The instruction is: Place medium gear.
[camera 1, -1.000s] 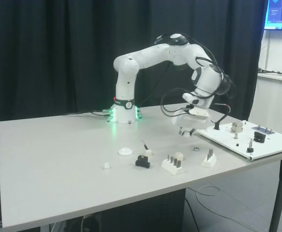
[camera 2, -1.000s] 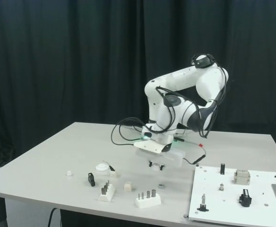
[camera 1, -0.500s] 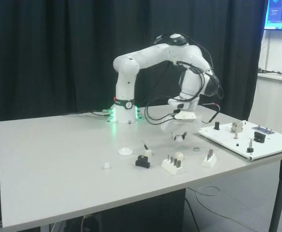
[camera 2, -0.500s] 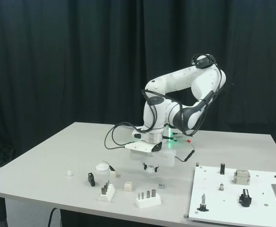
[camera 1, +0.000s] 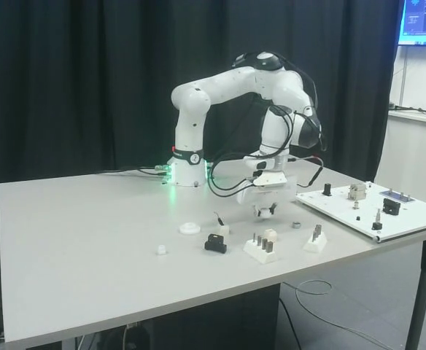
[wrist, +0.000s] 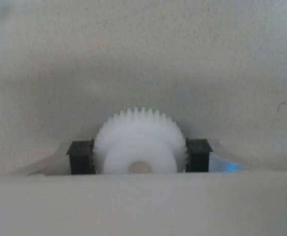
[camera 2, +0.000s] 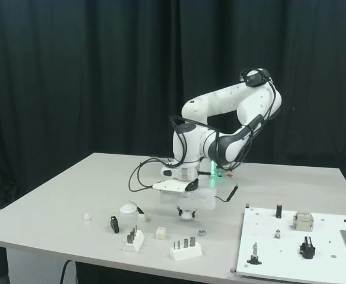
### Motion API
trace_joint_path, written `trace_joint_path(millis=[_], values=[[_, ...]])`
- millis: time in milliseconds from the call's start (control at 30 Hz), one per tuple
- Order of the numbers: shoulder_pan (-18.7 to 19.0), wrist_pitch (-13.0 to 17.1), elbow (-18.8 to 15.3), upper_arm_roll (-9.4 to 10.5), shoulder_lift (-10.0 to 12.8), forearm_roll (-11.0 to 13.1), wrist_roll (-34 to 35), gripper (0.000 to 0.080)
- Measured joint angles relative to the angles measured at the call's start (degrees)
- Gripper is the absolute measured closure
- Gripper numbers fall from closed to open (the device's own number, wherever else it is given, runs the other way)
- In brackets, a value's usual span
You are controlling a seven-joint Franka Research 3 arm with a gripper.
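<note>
- White and toothed, the medium gear (wrist: 139, 146) sits clamped between the two black fingers (wrist: 80, 157) of the pincer (camera 2: 186, 213), carried above the grey bench (camera 2: 102, 177).
- The step in hand looks like transport: the gear hangs over the loose parts near the white peg block (camera 2: 185, 249), well apart from the white board (camera 2: 291, 254).
- Next, the pincer likely needs lining up over a peg, then a straight descent.
- Compared with a second ago, the arm has swung away from the board toward the bench's middle.
</note>
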Motion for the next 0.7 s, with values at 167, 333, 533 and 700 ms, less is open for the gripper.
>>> trace_joint_path(millis=[167, 333, 533, 700], values=[[0.0, 0.3, -0.2, 0.50, 0.4, 0.8, -0.4, 0.0406], [0.0, 0.9, -0.3, 1.04, 0.6, 1.1, -0.6, 0.0406], [0.0, 1.1, -0.4, 1.29, 0.6, 1.1, -0.6, 0.0175], [0.0, 1.1, -0.5, 1.26, 0.6, 1.1, -0.6, 0.0175]])
